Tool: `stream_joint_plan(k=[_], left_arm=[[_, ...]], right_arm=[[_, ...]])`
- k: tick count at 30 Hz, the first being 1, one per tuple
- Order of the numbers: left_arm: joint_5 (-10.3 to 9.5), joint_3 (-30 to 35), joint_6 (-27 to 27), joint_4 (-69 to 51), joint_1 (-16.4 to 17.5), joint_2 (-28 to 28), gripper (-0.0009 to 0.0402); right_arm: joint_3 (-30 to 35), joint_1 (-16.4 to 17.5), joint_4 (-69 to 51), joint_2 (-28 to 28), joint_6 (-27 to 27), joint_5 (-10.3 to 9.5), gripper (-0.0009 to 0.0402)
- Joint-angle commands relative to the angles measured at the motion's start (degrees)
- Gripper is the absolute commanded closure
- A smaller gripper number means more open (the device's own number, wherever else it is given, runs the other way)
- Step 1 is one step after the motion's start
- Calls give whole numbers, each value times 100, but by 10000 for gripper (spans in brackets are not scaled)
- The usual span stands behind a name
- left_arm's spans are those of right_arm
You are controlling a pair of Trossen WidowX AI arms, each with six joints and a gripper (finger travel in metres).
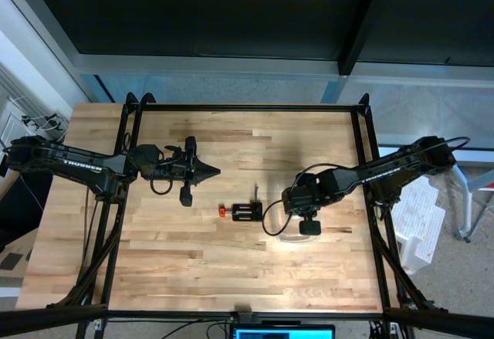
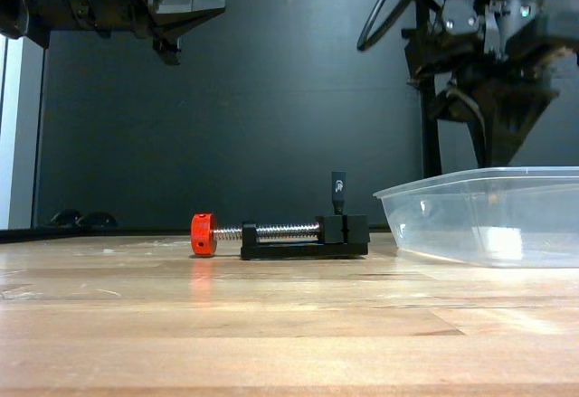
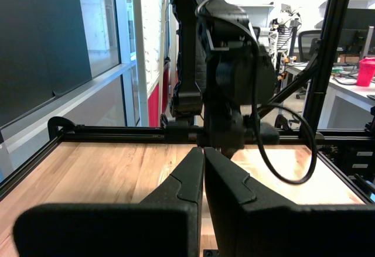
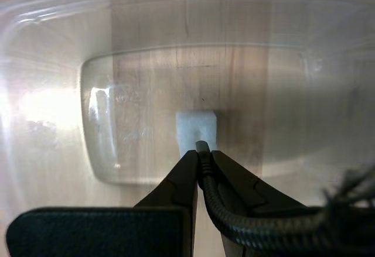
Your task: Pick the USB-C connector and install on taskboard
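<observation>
Pressure matters most here. The right pincer (image 4: 202, 153) is pressed together on a small dark piece, the USB-C connector (image 4: 201, 146), and only its tip pokes past the fingertips. A dark braided cable (image 4: 246, 225) runs off from between the fingers; I cannot tell whether it is joined to the connector. Directly under the pincer a whitish square piece (image 4: 196, 127) lies on the floor of a clear tray (image 4: 47, 17). The connector hangs above it, apparently not touching.

The tray sits just beside the taskboard (image 2: 303, 239), at the end away from its orange knob (image 2: 204, 234). That puts the right pincer above and to the right of the taskboard. A thin dark post (image 2: 337, 191) stands at the taskboard's tray-side end.

With so little of the connector showing, I judge that a slip would be hard to notice. The pinch should be firm and the travel slow. Rising straight up first would clear the tray's rim, and after that the pincer can cross toward the taskboard. The connector should be level and lined up before it goes down, and the post calls for care. The exact seat on the taskboard is too small to make out.

The left pincer (image 3: 203, 150), fingers pressed together on nothing, hangs high over the table (image 1: 201, 262), well to the left of the taskboard beyond its knob end.
</observation>
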Motion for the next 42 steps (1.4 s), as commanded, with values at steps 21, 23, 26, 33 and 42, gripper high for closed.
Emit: stream_joint_plan(k=[21, 23, 26, 33, 42], left_arm=[[2, 0, 0, 2, 0, 0, 393], [2, 0, 0, 2, 0, 0, 393], [2, 0, 0, 2, 0, 0, 393], [2, 0, 0, 0, 0, 0, 393], [2, 0, 0, -2, 0, 0, 393]], right_arm=[[1047, -7, -1126, -221, 157, 39, 393], [1047, -7, -1091, -210, 179, 168, 393], [1047, -11, -981, -199, 232, 157, 393], [1250, -39, -890, 111, 304, 160, 393], [2061, -155, -918, 881, 162, 227, 393]])
